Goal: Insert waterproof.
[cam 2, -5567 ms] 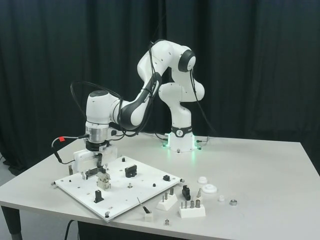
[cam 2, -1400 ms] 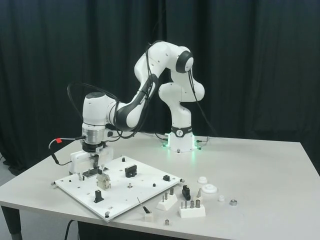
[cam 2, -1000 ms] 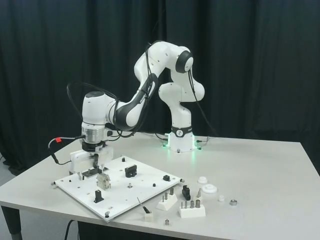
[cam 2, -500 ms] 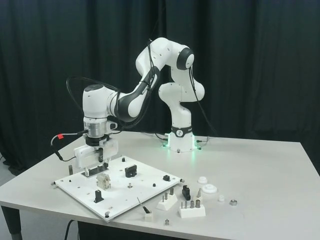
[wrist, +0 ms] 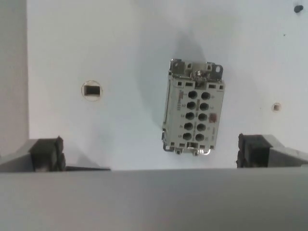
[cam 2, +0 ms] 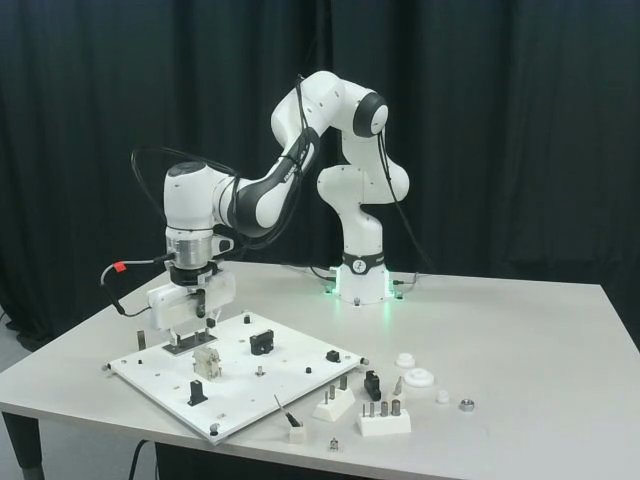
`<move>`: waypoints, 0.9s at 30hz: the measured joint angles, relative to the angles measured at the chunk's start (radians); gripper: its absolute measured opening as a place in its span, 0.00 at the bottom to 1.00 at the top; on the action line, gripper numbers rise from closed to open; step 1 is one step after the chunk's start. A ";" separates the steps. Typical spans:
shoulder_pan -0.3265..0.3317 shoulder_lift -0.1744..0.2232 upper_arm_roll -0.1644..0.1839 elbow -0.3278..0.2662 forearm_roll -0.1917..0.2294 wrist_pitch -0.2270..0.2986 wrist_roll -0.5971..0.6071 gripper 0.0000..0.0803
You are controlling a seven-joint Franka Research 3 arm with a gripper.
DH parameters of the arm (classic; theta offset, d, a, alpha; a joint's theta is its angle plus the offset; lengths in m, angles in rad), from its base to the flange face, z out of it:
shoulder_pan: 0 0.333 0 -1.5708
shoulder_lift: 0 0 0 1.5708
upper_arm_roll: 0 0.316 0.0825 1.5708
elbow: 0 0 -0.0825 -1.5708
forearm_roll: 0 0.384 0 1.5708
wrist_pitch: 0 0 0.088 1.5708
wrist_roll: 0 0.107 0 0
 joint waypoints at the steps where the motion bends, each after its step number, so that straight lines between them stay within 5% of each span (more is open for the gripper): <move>1: 0.000 0.000 -0.001 0.000 -0.002 -0.001 0.000 1.00; 27: -0.004 0.000 -0.013 0.000 -0.034 -0.010 0.000 1.00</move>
